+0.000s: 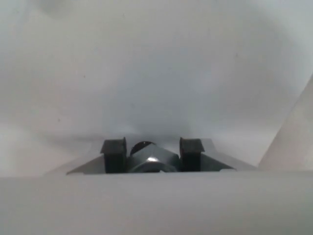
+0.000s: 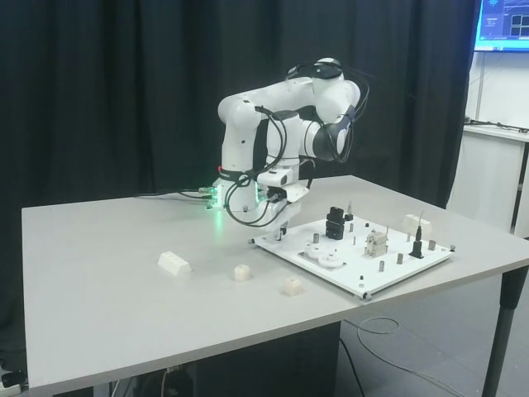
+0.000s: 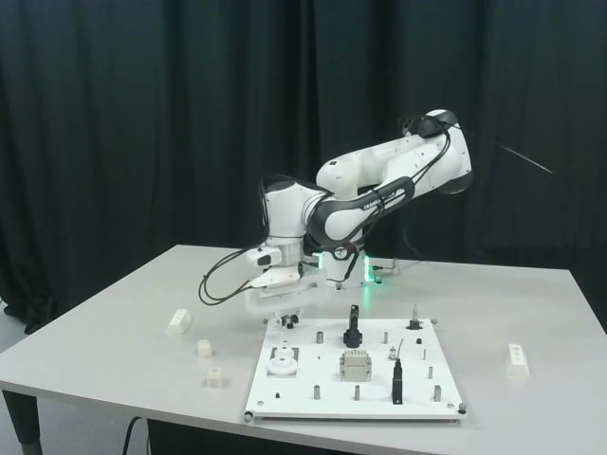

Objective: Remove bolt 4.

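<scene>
Bolt 4 (image 1: 146,159) sits between our black fingertips (image 1: 113,154) at the white board's (image 3: 313,398) far left corner, as seen from the second room view. We judge it upright, its long axis vertical. Our gripper (image 1: 152,155) reaches straight down for that reason, partly closed, flanking the bolt; we cannot tell whether it touches.

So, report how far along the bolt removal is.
Done: the white arm's gripper is down at the far corner of the white assembly board. In hand: the wrist view shows the black fingers on either side of a grey metal bolt head; contact cannot be confirmed. Left: the bolt looks unlifted, so pulling it out and setting it aside remain.
</scene>
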`<action>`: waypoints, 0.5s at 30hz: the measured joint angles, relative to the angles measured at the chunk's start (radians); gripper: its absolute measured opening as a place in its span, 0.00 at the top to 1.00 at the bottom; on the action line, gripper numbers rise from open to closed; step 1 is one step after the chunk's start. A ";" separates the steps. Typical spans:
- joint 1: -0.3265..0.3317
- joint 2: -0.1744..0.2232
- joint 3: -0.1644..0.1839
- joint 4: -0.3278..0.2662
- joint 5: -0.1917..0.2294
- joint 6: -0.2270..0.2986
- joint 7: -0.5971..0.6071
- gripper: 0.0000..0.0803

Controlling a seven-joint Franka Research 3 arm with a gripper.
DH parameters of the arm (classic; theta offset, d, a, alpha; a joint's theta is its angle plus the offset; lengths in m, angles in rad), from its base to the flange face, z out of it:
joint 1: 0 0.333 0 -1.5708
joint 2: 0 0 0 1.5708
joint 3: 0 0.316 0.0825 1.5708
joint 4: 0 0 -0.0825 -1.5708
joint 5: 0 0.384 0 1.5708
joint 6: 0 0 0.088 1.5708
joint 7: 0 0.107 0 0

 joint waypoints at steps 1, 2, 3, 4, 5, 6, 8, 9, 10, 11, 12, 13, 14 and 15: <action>0.000 0.000 -0.002 0.000 0.000 0.000 -0.009 0.71; 0.001 0.000 -0.004 0.000 0.000 0.000 -0.018 0.71; 0.002 0.000 -0.005 0.000 0.000 0.000 -0.026 0.71; 0.002 0.000 -0.007 0.000 0.000 0.000 -0.033 0.71; 0.003 0.000 -0.009 -0.001 0.000 -0.001 -0.037 0.71; 0.005 0.000 -0.011 -0.001 0.000 -0.001 -0.039 0.71; 0.008 0.000 -0.015 -0.001 -0.001 -0.004 -0.040 0.71; 0.009 0.000 -0.018 -0.002 -0.002 -0.006 -0.040 0.71; 0.010 0.000 -0.020 -0.002 -0.003 -0.007 -0.040 0.71; 0.012 0.000 -0.021 -0.002 -0.005 -0.008 -0.040 0.71; 0.013 0.000 -0.023 -0.002 -0.007 -0.009 -0.040 0.71; 0.014 0.000 -0.026 -0.002 -0.010 -0.010 -0.040 0.71; 0.015 0.000 -0.028 -0.002 -0.013 -0.011 -0.040 0.71; 0.017 0.000 -0.031 -0.002 -0.016 -0.013 -0.040 0.71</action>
